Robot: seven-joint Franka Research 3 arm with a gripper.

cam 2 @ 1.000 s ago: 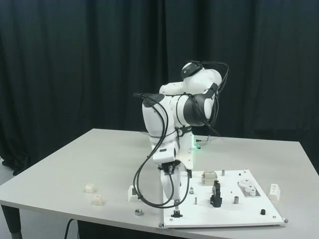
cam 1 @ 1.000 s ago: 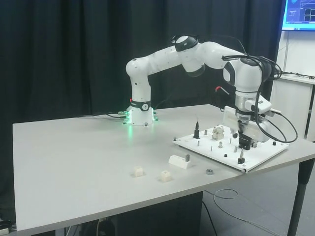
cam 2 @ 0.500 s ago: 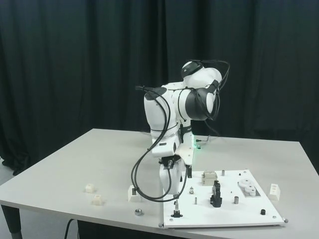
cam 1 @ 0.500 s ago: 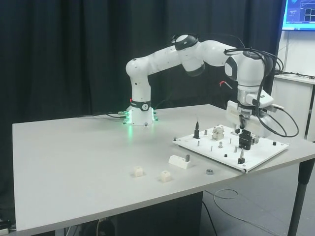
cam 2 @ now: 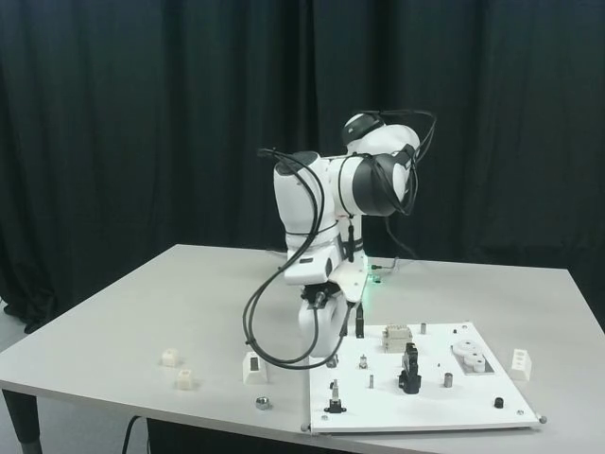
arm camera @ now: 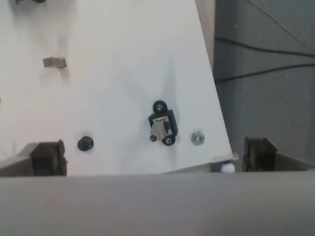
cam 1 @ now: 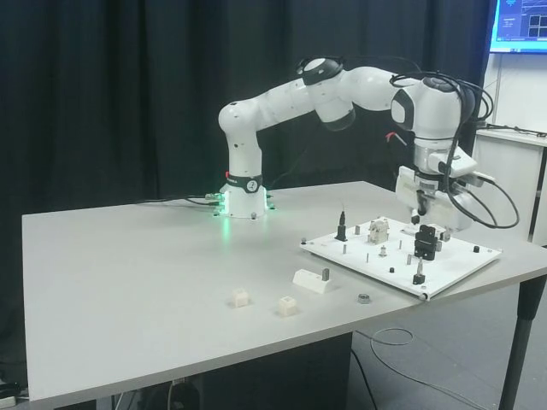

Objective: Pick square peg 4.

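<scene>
Square peg 4 is a small grey peg standing upright in a black holder near the front corner of the white board. The room views show the same peg still seated in its holder. My gripper hangs above it, open, with one finger on either side and nothing between them. In the room views the gripper is well above the board, apart from the peg.
A nut and a black knob sit near the peg, with several other small fixtures on the board. White blocks and a ring lie on the grey table. The table edge and floor cables are close by.
The arm has lifted the gripper up from just over the peg's holder and drawn it back. The peg stayed in its holder.
</scene>
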